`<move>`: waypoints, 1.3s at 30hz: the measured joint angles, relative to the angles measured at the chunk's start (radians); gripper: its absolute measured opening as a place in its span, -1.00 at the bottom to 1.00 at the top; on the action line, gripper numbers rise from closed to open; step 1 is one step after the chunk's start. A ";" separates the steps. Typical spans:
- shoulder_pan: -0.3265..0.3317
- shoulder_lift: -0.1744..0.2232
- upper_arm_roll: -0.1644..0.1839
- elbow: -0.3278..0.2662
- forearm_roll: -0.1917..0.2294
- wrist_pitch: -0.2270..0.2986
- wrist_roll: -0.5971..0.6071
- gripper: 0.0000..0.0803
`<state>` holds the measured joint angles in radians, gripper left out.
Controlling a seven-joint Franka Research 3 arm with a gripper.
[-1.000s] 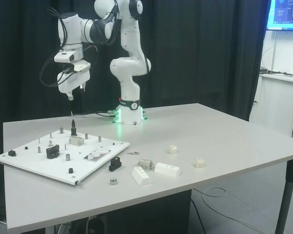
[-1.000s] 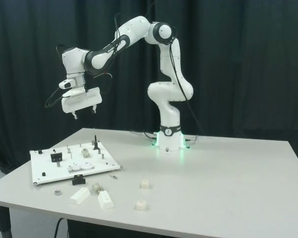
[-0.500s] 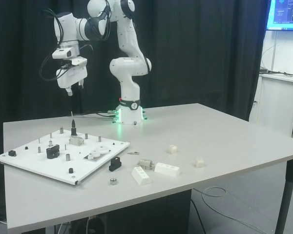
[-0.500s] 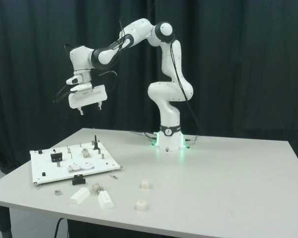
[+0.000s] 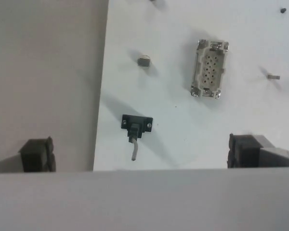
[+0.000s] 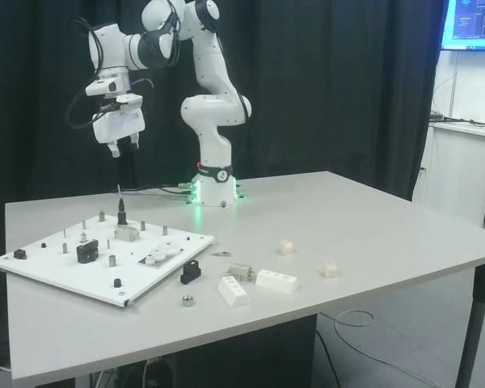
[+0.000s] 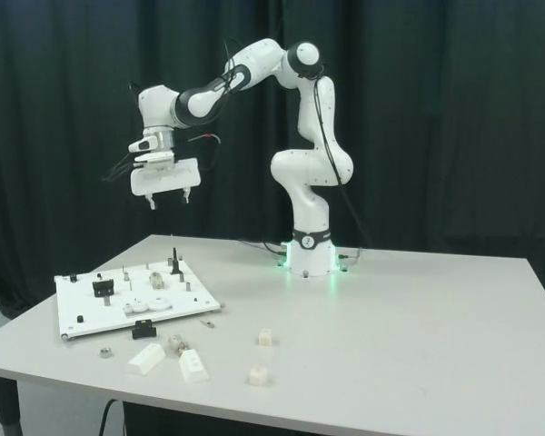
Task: Remove USB.
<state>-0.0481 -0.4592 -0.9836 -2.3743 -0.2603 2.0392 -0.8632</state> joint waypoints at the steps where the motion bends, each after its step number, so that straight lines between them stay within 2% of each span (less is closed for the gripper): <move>1: -0.004 0.000 0.001 -0.005 0.000 0.008 -0.002 0.99; 11: -0.033 0.002 0.003 -0.047 -0.003 0.059 -0.009 0.99; 21: -0.067 0.021 -0.002 -0.083 -0.009 0.106 -0.035 0.99; 33: -0.074 0.062 -0.036 -0.109 -0.005 0.175 -0.065 0.99; 39: -0.073 0.086 -0.054 -0.117 0.020 0.202 -0.092 0.99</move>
